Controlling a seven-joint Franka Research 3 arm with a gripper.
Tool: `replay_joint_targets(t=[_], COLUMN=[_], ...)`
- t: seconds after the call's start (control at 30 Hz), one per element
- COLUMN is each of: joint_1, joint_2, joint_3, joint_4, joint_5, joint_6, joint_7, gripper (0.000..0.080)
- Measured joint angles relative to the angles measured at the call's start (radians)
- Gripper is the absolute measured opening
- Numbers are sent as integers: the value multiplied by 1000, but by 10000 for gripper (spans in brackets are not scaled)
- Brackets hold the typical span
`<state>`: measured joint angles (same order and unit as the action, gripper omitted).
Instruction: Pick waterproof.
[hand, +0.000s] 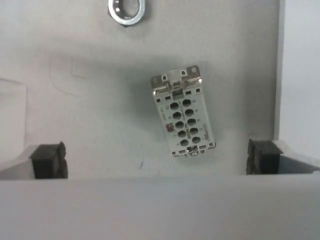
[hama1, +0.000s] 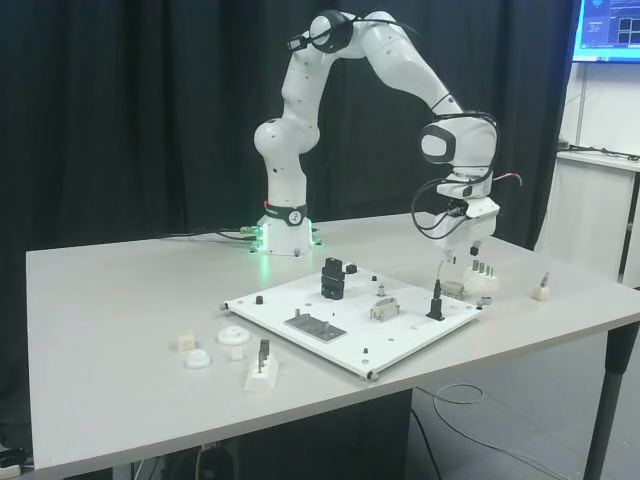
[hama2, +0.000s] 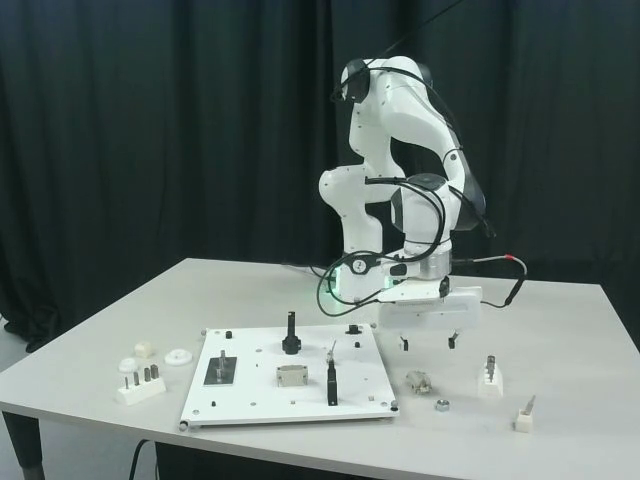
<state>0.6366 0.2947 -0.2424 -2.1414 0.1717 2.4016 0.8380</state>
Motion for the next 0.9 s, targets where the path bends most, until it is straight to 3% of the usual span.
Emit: replay_joint_targets(t=[0.27,0.43,0.57,0.7,0.9], joint_1=[0,0,1,4,7], joint_2=[-1,-2,-2,-2,-2], joint_3=[0,-2,-2,-1,-1], joint_4=[0,0,0,-1,-6], joint_5=[-8,-11,-37,-62,-65], joint_6=[0,8,24,26,26], joint_7=[145,432,663,821,1063], gripper=[800,800,800,800,800])
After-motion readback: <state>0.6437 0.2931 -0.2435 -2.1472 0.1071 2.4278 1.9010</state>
